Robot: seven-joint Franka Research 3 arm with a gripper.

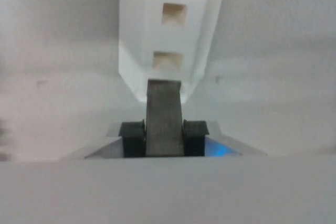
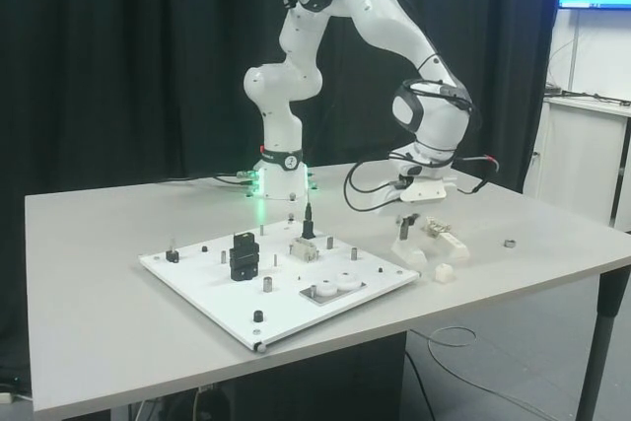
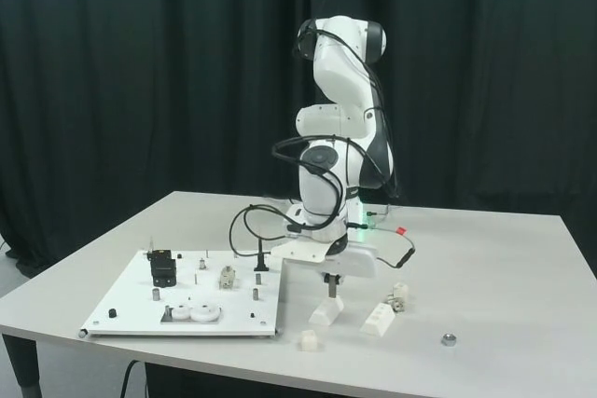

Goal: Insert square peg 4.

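— While we look down past the fingertips in the wrist view, what do we see the gripper (image 1: 164,136) doing?

— We see its two black fingers (image 1: 133,138) pressed against either side of a grey square peg (image 1: 164,119), so the opening is only as wide as the peg. The peg's far end meets the white block (image 1: 167,27), just short of the nearer of two square holes (image 1: 168,59) in its face.

— And in the first room view?

— We find the gripper (image 2: 405,231) pointing down, low over the grey table (image 2: 118,283), near its right edge and just beyond the right corner of the white board (image 2: 222,298). The white block (image 2: 408,251) stands right under it. We cannot make out the peg or the finger gap from here. Two more white pieces (image 2: 447,242) lie beside it.

— The second room view?

— We see the gripper (image 3: 330,279) just above the block (image 3: 326,311), off the board's (image 3: 131,300) right edge and towards the table's front edge. A small round piece (image 3: 449,339) lies well apart, nearer the table's right edge.
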